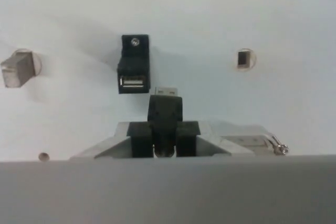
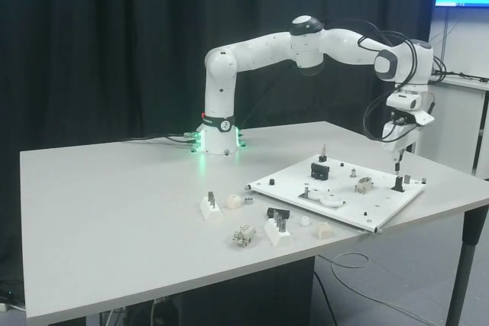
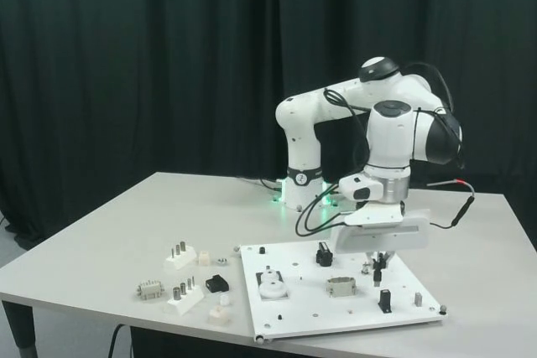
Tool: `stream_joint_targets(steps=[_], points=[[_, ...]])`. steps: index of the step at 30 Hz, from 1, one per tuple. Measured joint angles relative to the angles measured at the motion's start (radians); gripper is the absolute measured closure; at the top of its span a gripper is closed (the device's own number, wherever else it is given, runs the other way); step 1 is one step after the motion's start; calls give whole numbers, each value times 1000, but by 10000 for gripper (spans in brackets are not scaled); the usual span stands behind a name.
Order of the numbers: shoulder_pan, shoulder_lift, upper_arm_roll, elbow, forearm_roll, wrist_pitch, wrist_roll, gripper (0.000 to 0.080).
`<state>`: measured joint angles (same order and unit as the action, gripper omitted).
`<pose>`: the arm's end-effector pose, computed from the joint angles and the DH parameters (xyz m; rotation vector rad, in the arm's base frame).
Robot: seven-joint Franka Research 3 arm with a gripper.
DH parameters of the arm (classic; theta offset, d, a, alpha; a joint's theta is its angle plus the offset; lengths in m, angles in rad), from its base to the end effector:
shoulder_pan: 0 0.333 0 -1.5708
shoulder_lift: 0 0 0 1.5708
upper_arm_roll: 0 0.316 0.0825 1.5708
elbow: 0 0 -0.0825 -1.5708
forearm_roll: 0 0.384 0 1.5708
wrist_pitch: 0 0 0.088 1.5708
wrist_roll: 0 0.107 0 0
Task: Insert USB.
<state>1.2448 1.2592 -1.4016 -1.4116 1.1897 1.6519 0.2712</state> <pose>0.6497 0.2789 0.2922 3.0367 -0.5973 -0.0393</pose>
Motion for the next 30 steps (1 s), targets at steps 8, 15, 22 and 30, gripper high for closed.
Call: stream_joint_targets(steps=[8,15,22,30], points=[[-2,0,6,14,-10,-17,-52,715],[-10,0,8,31,-13,-34,-62,715],[-31,0,10,62,-13,-52,-62,715],[-69,0,17,113,-13,-82,-62,715]])
